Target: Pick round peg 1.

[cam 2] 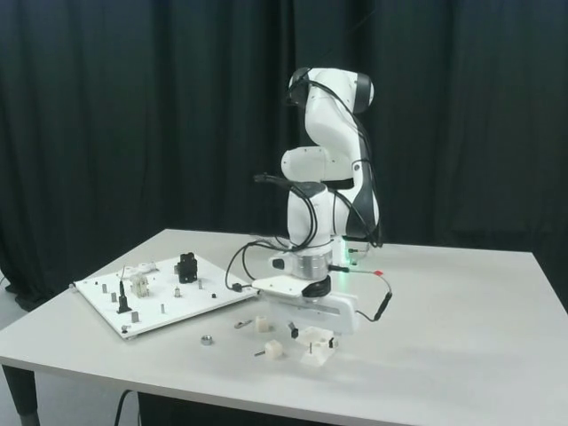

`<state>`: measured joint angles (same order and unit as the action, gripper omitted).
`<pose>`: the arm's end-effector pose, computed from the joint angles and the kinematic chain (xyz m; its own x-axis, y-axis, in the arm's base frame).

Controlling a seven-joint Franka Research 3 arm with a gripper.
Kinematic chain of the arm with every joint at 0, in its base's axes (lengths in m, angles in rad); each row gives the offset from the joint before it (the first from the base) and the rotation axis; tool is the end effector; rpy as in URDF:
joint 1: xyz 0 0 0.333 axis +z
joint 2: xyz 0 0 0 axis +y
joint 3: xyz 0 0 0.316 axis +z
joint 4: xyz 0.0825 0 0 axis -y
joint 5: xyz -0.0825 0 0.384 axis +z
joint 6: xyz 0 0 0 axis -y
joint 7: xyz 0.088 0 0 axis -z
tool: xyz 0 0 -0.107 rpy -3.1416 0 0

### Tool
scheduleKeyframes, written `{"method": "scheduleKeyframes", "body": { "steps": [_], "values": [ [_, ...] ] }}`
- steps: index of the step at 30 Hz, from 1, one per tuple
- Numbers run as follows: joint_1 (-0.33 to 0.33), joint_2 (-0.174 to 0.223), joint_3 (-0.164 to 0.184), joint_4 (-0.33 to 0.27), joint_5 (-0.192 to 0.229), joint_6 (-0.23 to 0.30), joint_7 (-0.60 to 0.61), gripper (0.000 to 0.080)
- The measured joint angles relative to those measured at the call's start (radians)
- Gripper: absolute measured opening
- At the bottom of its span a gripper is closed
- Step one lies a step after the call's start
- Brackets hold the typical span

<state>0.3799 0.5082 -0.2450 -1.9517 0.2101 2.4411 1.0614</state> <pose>0.6130 0.0891 0.2228 0.4910 -0.8710 -0.0139 -0.8711 -0.4909 -0.0102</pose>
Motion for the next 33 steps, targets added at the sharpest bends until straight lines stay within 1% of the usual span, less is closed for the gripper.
{"method": "scheduleKeyframes", "body": {
  "steps": [16, 25, 33],
  "values": [
    [-0.001, 0.037, 0.005, 0.014, 0.0, 0.001, 0.01, 0.08],
    [-0.002, 0.049, 0.005, 0.023, 0.0, 0.001, 0.01, 0.08],
    [-0.002, 0.052, 0.005, 0.025, 0.0, 0.001, 0.01, 0.08]
  ]
}}
